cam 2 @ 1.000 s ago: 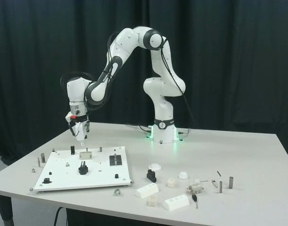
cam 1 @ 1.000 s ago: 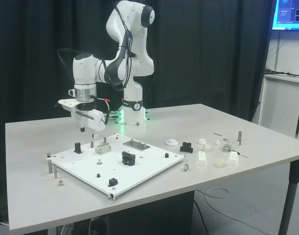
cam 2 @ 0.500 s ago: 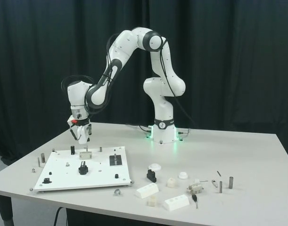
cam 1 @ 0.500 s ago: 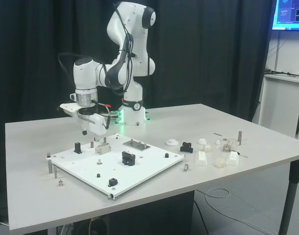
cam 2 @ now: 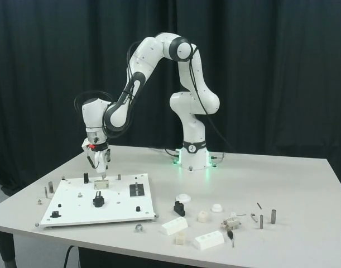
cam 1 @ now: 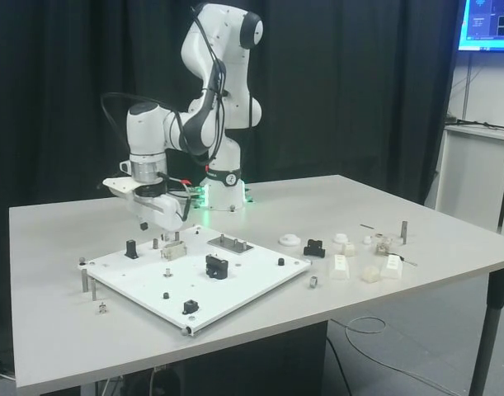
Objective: Remove square peg 3.
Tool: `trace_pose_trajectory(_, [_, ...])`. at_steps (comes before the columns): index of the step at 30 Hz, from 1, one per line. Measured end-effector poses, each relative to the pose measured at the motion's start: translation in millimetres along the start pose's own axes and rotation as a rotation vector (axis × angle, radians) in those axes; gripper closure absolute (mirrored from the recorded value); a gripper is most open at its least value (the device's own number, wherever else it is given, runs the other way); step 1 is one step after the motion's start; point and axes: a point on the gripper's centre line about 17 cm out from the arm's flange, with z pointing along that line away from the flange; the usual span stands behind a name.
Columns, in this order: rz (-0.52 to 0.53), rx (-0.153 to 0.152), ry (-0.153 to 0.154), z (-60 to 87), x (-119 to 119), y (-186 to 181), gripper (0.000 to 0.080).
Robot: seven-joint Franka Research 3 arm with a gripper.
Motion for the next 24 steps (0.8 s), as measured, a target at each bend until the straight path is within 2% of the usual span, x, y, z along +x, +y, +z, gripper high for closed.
trace_pose_trajectory(24, [-0.004, 0.0, 0.062, 12.6, 5, -2, 0.0003])
